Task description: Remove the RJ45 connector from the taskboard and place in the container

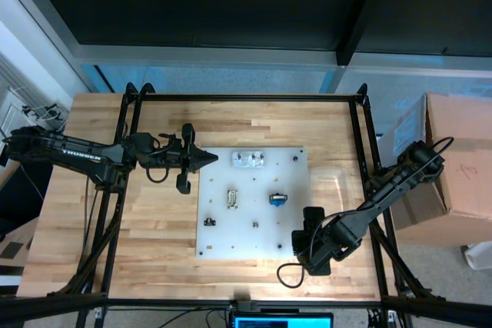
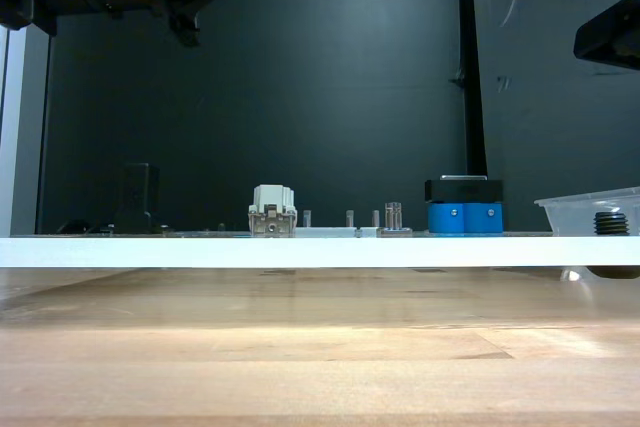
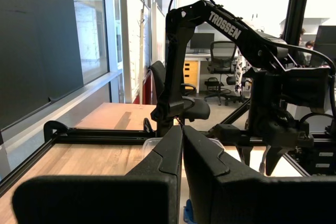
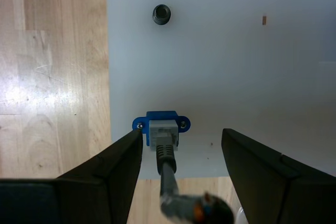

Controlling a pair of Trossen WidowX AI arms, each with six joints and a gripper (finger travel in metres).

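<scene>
The connector [image 4: 164, 134] sits plugged into its blue mount [image 4: 160, 115] close to the near right corner of the white board [image 4: 236, 77]. Its short black cable [image 4: 167, 166] trails out past the board's edge. The right gripper [image 4: 181, 132] hangs directly above it with its jaws spread wide. One finger stands to each side of the connector, clear of it, and the gripper has hold of nothing. A black stud [image 4: 161, 14] stands on the board beyond the mount.

From overhead, the right gripper [image 1: 309, 240] covers that corner of the board [image 1: 231, 240] and hides the connector. From table height, the right gripper [image 2: 612, 37] rides well above the board. The clear container [image 1: 338, 168] stands on the wooden table [image 1: 154, 228] just off the board's right edge, toward the far end.

Across the board, the left gripper [image 1: 211, 158] hovers at the far left corner, pointing inward and raised high. Its fingers [image 3: 168, 156] are pressed together with nothing between them.
</scene>
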